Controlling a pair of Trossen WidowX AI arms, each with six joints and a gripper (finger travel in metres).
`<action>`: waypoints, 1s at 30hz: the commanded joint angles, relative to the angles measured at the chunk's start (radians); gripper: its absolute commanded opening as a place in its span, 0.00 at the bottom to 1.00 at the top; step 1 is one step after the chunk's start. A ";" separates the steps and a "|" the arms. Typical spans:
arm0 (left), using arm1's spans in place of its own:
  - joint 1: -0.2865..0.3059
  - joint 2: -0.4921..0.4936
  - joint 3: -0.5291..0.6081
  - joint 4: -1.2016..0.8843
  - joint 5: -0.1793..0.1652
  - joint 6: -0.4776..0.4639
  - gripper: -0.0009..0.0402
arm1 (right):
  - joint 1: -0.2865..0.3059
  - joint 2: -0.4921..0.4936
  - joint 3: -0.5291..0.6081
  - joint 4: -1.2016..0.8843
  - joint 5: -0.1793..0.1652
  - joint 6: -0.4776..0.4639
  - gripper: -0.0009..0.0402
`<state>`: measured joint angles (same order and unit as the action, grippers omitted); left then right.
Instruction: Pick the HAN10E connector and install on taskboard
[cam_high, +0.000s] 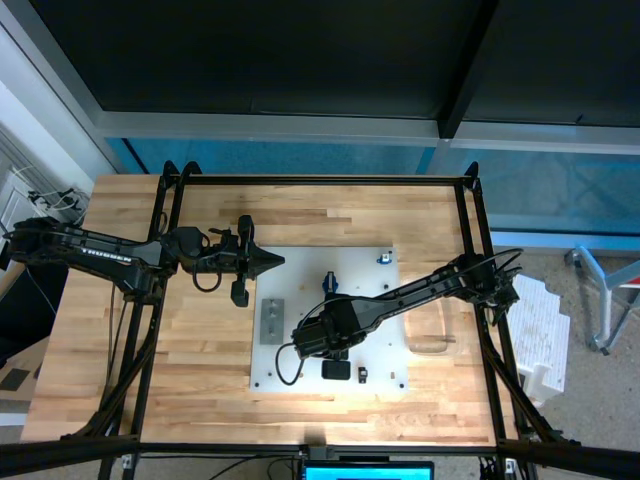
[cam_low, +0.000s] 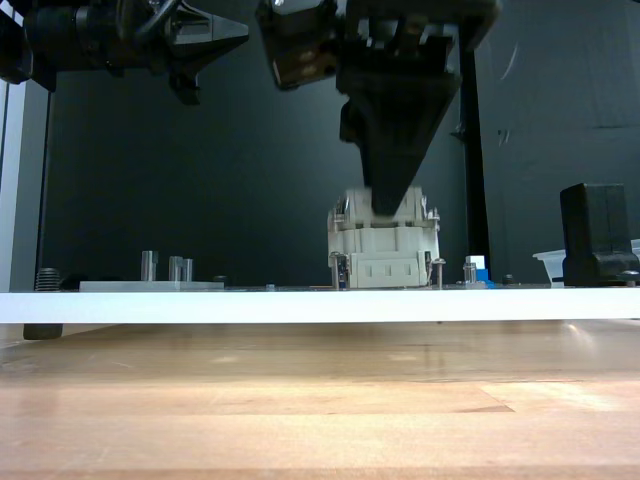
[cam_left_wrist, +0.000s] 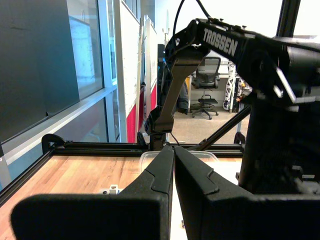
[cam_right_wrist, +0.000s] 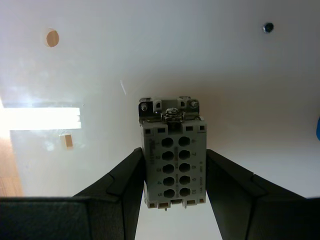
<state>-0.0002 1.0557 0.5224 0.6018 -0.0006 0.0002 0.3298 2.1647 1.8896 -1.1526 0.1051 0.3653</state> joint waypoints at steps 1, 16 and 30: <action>0.000 0.000 0.000 0.000 0.000 0.000 0.02 | 0.000 0.003 -0.015 0.013 -0.002 0.003 0.03; 0.000 0.000 0.000 0.000 0.000 0.000 0.02 | 0.000 0.002 -0.037 0.035 -0.002 0.012 0.03; 0.000 0.000 0.000 0.000 0.000 0.000 0.02 | 0.000 -0.013 -0.034 0.039 -0.002 0.020 0.26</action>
